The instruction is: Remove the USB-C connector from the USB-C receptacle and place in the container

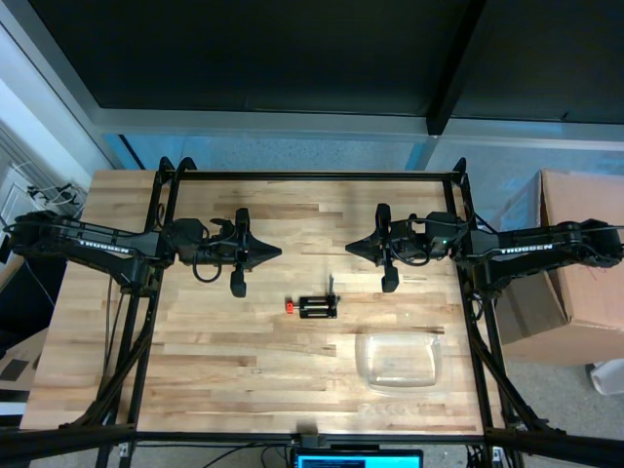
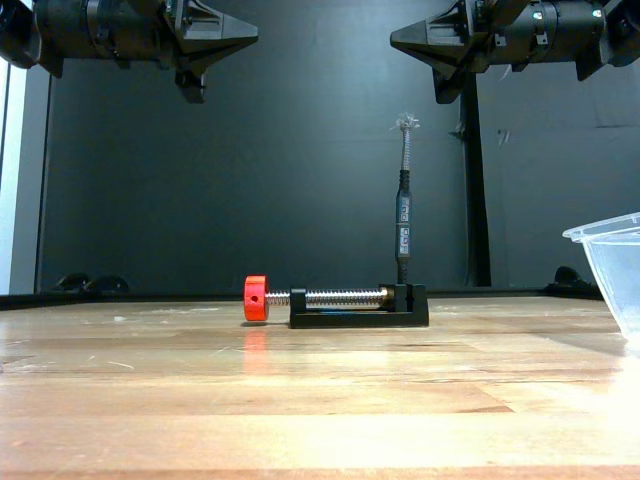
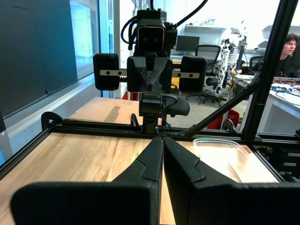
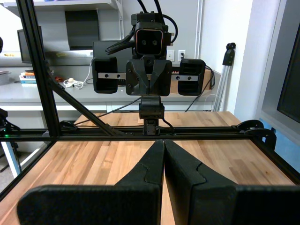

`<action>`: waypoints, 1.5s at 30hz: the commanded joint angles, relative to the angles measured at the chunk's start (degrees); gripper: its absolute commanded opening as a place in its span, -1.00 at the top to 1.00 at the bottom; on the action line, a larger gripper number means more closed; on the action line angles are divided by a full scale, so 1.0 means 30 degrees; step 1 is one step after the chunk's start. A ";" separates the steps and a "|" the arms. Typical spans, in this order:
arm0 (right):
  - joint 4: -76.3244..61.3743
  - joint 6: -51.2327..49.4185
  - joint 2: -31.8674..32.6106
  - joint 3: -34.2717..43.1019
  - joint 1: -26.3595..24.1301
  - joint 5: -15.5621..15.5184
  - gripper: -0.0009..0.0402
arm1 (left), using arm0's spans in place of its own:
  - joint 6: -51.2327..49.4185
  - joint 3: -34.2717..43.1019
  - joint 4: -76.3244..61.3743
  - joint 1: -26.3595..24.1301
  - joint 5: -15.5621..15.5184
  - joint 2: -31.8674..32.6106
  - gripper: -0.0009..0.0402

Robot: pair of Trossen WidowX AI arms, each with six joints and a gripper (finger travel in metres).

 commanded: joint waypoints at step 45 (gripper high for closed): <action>-2.4458 0.1989 0.7992 1.2050 0.4138 0.2004 0.74 | 0.0007 0.0000 0.0007 0.0000 0.0007 0.0000 0.96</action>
